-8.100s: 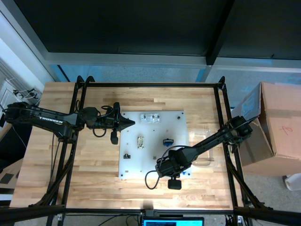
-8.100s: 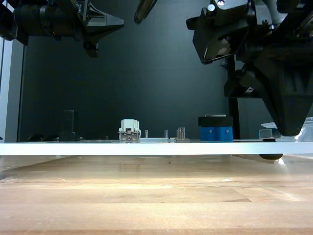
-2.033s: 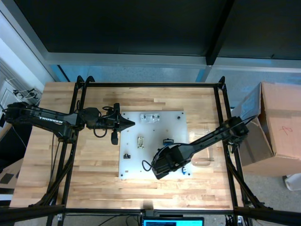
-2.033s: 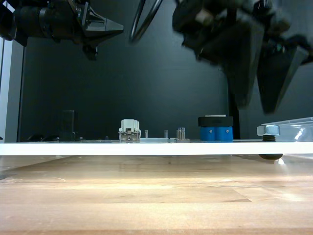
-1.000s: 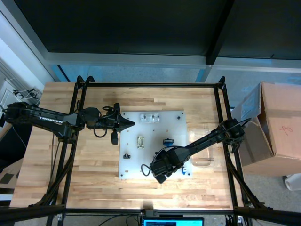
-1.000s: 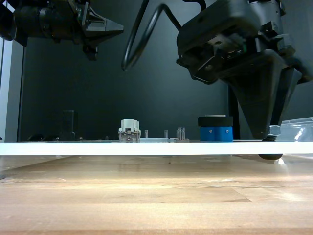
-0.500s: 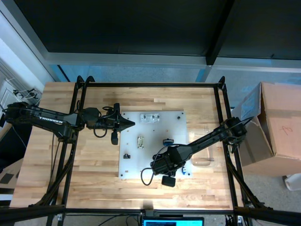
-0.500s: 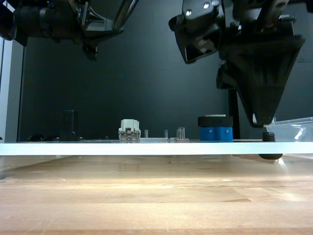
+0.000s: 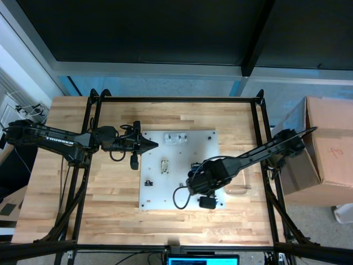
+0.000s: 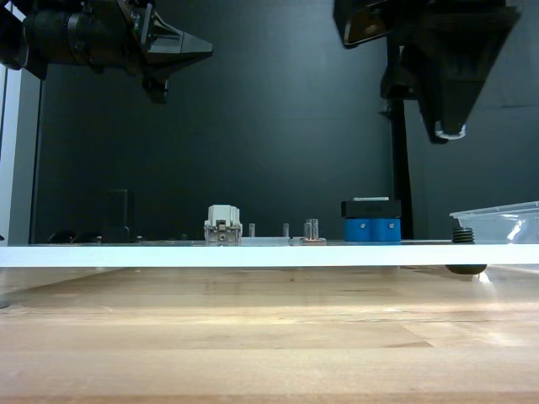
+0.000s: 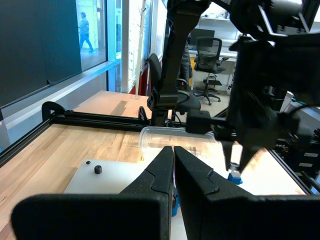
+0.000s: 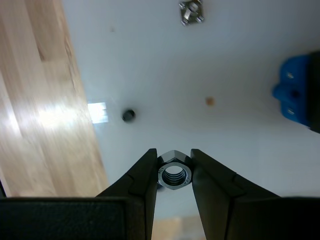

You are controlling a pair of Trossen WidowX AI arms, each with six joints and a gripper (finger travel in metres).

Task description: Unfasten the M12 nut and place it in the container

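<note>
Silver nut (image 12: 174,175) pinched in right tool (image 12: 173,152), clear of stud (image 10: 461,236); left tool (image 11: 173,149) pressed together near board (image 9: 165,190).

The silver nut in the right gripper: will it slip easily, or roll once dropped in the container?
The nut looks hard and smooth, pinched only at its sides by the right gripper, so it may slip if jolted. Its flat sides suggest it would probably settle, not roll far. The left gripper hangs above the left edge of the board.
</note>
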